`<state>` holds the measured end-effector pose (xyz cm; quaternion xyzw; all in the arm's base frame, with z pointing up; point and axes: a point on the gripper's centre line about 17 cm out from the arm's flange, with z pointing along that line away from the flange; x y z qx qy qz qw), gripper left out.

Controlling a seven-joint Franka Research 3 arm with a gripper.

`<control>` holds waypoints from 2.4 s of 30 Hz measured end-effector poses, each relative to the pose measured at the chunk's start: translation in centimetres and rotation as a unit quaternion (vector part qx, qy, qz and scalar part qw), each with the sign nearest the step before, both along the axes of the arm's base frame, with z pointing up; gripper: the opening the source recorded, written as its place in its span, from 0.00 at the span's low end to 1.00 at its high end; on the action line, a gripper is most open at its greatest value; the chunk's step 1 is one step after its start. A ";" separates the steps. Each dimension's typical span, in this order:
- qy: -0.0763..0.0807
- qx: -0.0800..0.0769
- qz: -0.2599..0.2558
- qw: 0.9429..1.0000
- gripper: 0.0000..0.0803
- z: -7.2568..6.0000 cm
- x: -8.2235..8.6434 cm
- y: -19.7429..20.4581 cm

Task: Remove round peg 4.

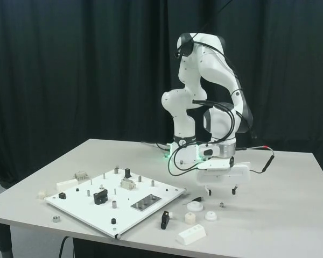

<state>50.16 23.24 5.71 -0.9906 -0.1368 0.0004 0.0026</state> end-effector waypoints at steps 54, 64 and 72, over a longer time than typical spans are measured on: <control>-0.035 -0.024 0.001 0.999 1.00 1.8 4.4 -5.1; -0.046 -0.029 0.011 0.998 1.00 2.8 7.0 -9.2; -0.049 -0.031 0.013 0.998 1.00 3.5 8.4 -12.8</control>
